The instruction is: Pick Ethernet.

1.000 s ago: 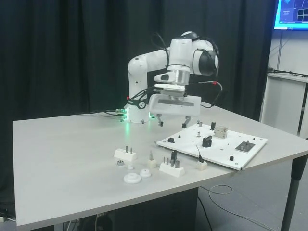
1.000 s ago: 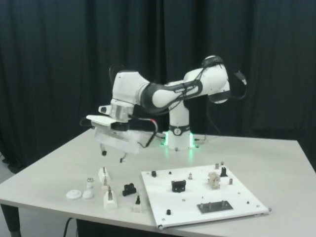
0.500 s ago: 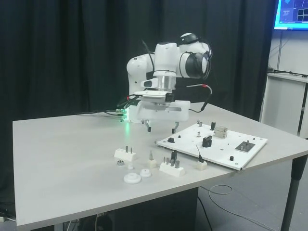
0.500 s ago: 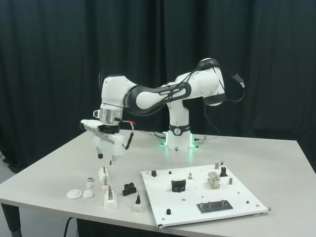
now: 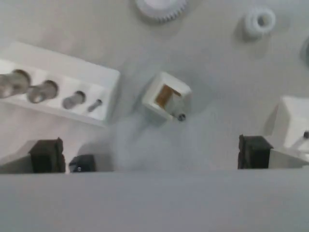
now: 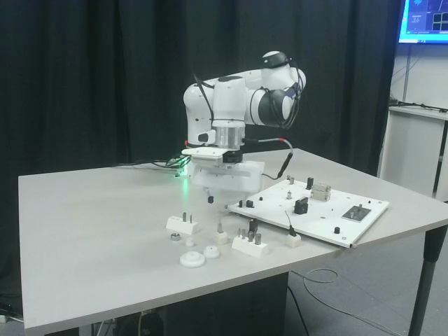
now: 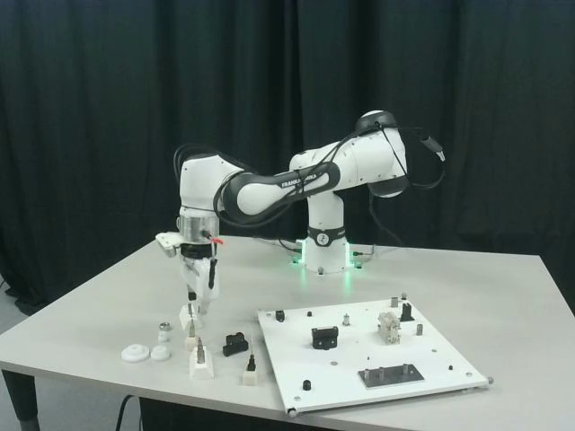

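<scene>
Now, near the front edge of the table (image 6: 84, 231) lie two white gears, a big gear (image 6: 191, 260) and a small gear (image 6: 211, 253). Just behind them sits the Ethernet plug (image 5: 166, 99). I take it to be the little white block with a small pin sticking up. It stands alone on the table, touching nothing. A long block with pegs (image 5: 58, 92) is near it on one side. Another white block (image 5: 289, 128) is near it on the other side.

The claw (image 5: 149, 154) hangs in the air above these parts. Its two black fingers (image 5: 46, 154) are wide apart and hold nothing. The plug is not quite between them; it sits a bit ahead of the line from finger to finger.

To do this step well, I think the claw should first slide over until the plug is right in the middle. Then it should go straight down, slowly. The fingers must stay clear of the peg block. They should meet two flat sides of the plug, press softly, and lift straight up.

Farther back, a white board (image 6: 371, 206) with small parts lies by another edge. The arm's base (image 6: 197, 162) stands at the far edge, with a green light beside it.
</scene>
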Robot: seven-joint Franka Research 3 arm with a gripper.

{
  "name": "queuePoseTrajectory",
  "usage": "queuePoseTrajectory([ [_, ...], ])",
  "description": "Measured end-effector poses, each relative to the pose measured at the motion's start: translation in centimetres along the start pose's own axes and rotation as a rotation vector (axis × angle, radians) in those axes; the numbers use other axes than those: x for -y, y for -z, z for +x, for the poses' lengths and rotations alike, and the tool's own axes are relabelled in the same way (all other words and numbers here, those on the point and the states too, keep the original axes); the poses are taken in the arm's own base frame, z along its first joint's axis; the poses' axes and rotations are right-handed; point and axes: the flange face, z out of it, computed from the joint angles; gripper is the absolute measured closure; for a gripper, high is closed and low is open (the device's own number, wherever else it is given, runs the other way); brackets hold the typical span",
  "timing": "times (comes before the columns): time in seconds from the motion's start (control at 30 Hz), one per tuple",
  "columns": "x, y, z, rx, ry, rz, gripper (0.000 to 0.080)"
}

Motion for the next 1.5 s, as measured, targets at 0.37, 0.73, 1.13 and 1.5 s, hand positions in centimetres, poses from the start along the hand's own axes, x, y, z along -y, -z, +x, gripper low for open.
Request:
queuePoseTrajectory([
  [0.37,-0.7,-1.9,0.2,0.014,-0.266,-0.023,0.0003],
  [0.73,-0.8,-2.2,1.6,0.02,-0.361,0.0,0.0003],
  [1.13,-1.0,-3.1,2.4,0.044,-0.397,0.01,0.0003],
  [1.5,-0.7,-4.2,2.5,0.047,-0.409,0.01,0.0003],
])
